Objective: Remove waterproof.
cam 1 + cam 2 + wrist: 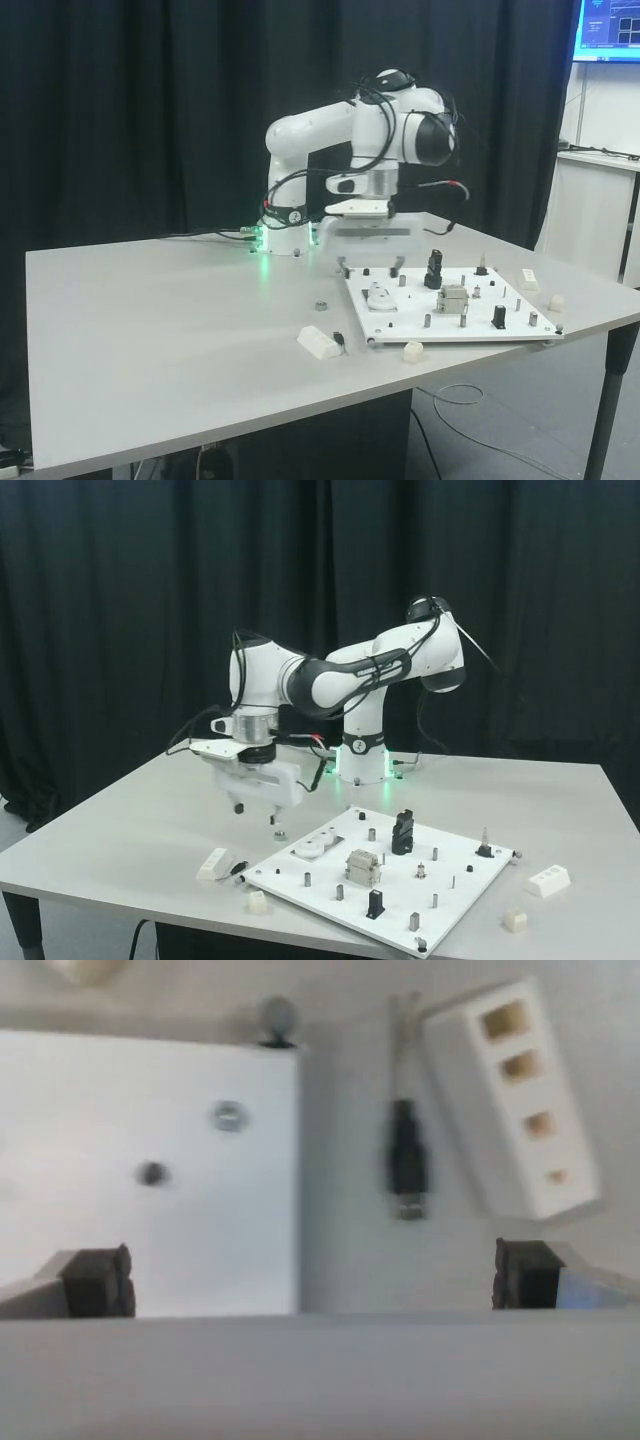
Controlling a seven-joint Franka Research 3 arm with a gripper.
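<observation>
We see the white arm's two-fingered gripper [253, 813] hovering with fingers spread apart, holding nothing, above the white assembly board's [470, 895] corner; the waterproof part, possibly the black connector [406, 1160], lies off-board beside a white socket block [515, 1095].

The white arm [330, 680] is seen bent at the elbow and reached forward from its base, where green lights are lit. The wrist is turned straight down, and the pincer [255, 813] is held above the tabletop, touching nothing. Its two black fingertips [97, 1280] are spread wide apart, with nothing gripped between them.
</observation>
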